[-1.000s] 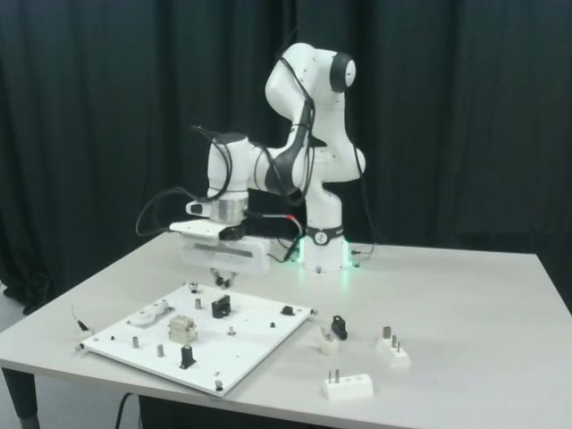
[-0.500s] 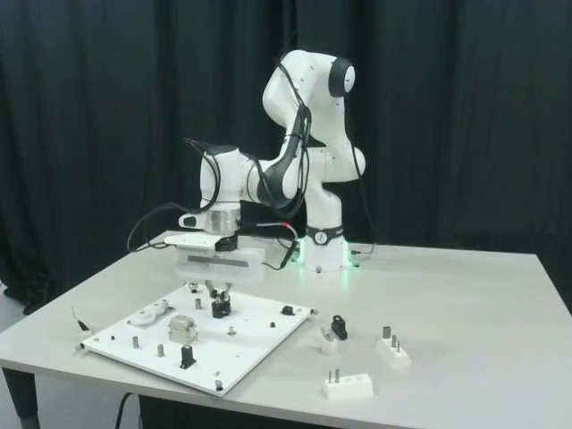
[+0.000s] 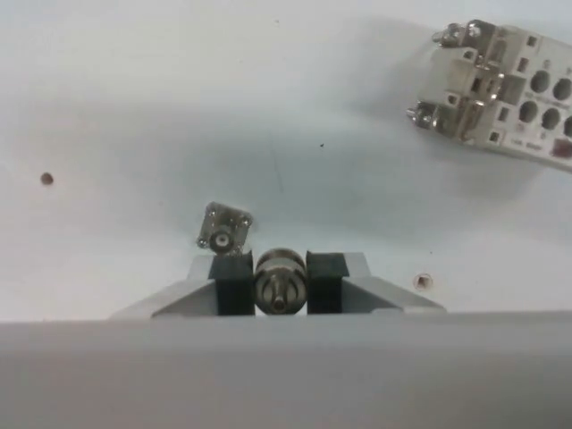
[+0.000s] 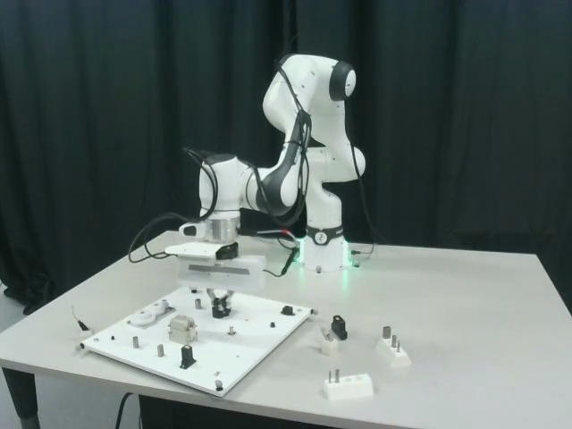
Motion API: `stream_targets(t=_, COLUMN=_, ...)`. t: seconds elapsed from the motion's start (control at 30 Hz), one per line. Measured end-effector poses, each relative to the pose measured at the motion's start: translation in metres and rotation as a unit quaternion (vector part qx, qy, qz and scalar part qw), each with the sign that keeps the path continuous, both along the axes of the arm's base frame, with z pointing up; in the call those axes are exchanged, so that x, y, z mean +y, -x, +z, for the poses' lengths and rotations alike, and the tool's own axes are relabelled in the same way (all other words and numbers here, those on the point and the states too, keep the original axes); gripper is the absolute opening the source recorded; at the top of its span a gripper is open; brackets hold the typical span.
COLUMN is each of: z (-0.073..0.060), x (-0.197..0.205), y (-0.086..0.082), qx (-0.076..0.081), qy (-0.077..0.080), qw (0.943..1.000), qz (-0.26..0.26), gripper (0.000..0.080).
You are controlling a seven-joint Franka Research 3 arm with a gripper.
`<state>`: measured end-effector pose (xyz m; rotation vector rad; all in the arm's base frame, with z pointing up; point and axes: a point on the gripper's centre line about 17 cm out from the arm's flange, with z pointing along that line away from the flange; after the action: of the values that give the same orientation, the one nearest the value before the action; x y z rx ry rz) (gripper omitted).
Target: Insert BNC.
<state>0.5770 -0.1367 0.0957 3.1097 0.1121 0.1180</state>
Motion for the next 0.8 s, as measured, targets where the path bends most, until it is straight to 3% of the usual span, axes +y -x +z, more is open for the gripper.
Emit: stream_targets(t=0.8, z=-0.023, x=0.009, y=0.001, qx=0.006, qy=-0.002, qw=0.9996, qz=0.026, gripper=0.012)
